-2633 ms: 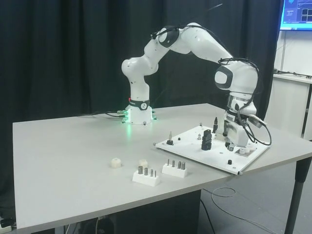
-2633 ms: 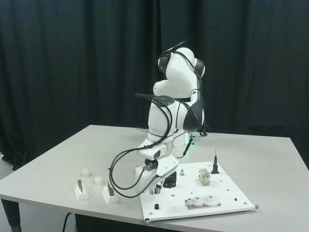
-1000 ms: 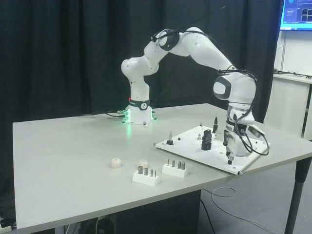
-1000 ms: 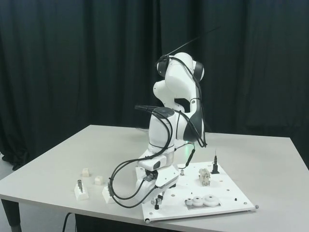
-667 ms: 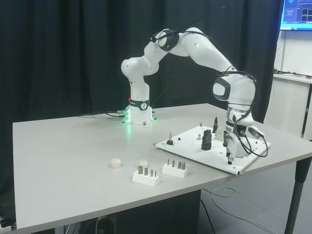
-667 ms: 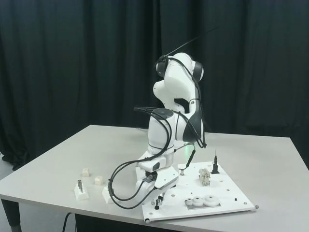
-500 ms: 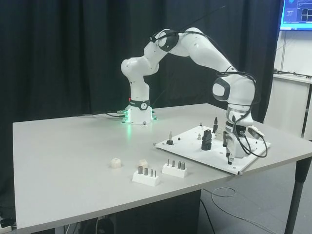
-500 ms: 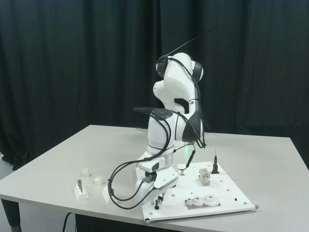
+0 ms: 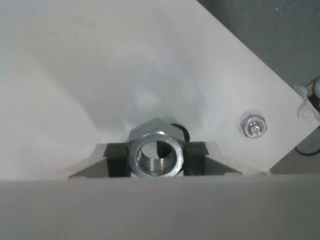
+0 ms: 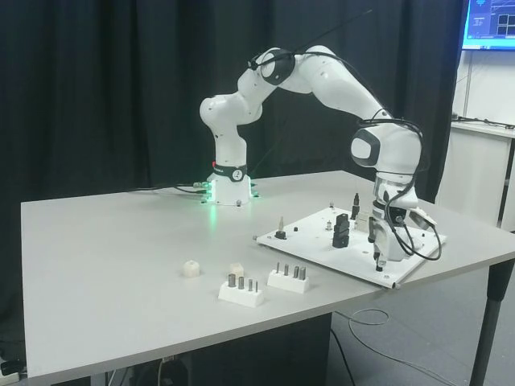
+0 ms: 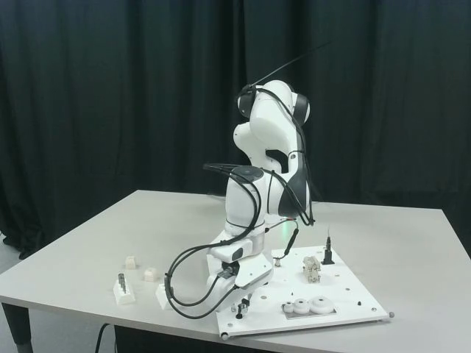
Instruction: Insert bolt 4.
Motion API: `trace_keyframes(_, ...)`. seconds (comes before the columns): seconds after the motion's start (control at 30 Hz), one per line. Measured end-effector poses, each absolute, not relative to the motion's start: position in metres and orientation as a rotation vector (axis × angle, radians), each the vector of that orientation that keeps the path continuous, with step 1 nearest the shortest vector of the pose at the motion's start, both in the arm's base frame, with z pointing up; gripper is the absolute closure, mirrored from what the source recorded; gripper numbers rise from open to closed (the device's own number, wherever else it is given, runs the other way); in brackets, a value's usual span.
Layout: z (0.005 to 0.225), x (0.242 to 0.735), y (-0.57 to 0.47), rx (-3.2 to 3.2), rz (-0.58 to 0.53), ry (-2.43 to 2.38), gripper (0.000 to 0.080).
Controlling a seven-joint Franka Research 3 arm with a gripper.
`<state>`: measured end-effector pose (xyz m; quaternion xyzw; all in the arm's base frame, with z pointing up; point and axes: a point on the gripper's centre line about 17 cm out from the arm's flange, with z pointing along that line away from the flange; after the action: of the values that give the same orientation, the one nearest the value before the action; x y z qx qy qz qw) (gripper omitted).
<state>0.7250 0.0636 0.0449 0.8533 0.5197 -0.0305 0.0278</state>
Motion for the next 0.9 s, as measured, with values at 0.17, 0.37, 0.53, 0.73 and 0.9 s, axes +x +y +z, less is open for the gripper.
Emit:
trace_keyframes(0.17,0.0449,0.7251,0.062,2.636,-0.095,1.602,0.0577)
trace_keyframes(0.37,0.0449,0.7255,0.0575,2.641,-0.095,1.594,0.0577)
trace_keyframes(0.53,0.0449,0.7258,0.0542,2.645,-0.095,1.588,0.0577)
trace_keyframes(0.73,0.0449,0.7259,0.0539,2.647,-0.093,1.586,0.0577)
trace_keyframes(0.9,0.0446,0.7271,0.0561,2.654,-0.083,1.58,0.0577)
